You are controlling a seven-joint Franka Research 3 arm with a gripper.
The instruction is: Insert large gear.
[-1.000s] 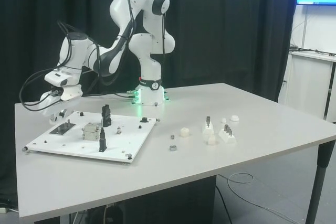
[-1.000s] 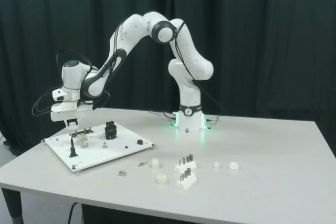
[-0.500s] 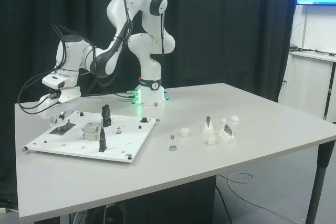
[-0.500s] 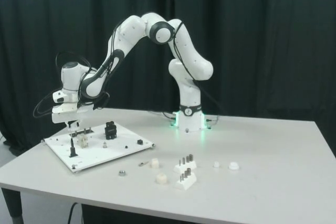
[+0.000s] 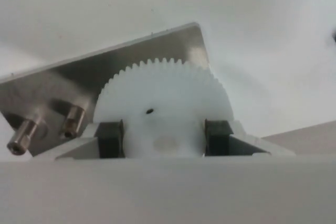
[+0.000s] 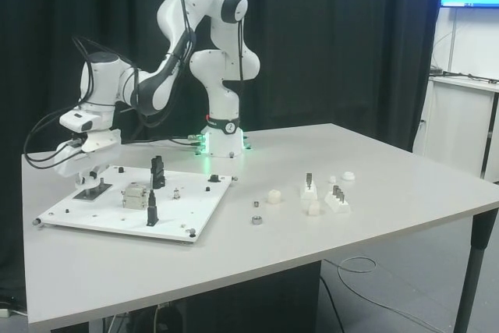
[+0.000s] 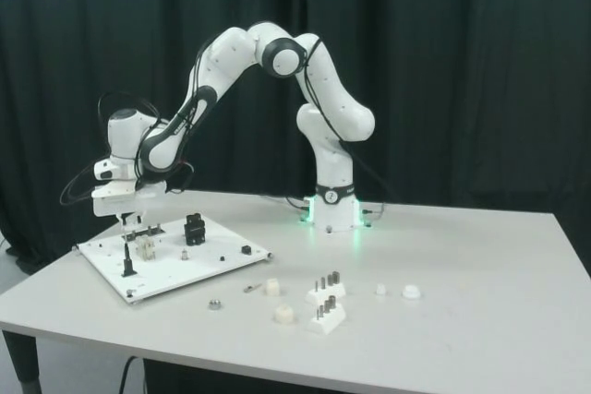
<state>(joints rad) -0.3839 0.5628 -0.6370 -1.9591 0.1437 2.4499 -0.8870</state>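
The large gear point(image 5: 164, 103) is white and toothed. My gripper point(image 5: 164, 140) is shut on its hub, with a black pad point(image 5: 110, 139) on either side. Just below the gear lies a grey metal plate point(image 5: 79, 77) with two short metal pegs point(image 5: 23, 136) standing beside the gear. In the first room view my gripper point(image 6: 84, 171) hangs over the far left end of the white assembly board point(image 6: 179, 212), right above that plate point(image 6: 92, 191). The second room view shows the gripper point(image 7: 126, 219) low over the board point(image 7: 222, 260). The gear itself is too small to make out in the room views.
On the board stand a black clamp point(image 6: 157, 171), a grey block point(image 6: 136, 195) and a black post point(image 6: 152, 210). To the right on the table lie a nut point(image 6: 256, 219), a white bushing point(image 6: 274, 196) and white holders with pins point(image 6: 337, 200).
The arm has carried the gripper and gear a little to the left, toward the metal plate at the board's far left end. Nothing else has moved.
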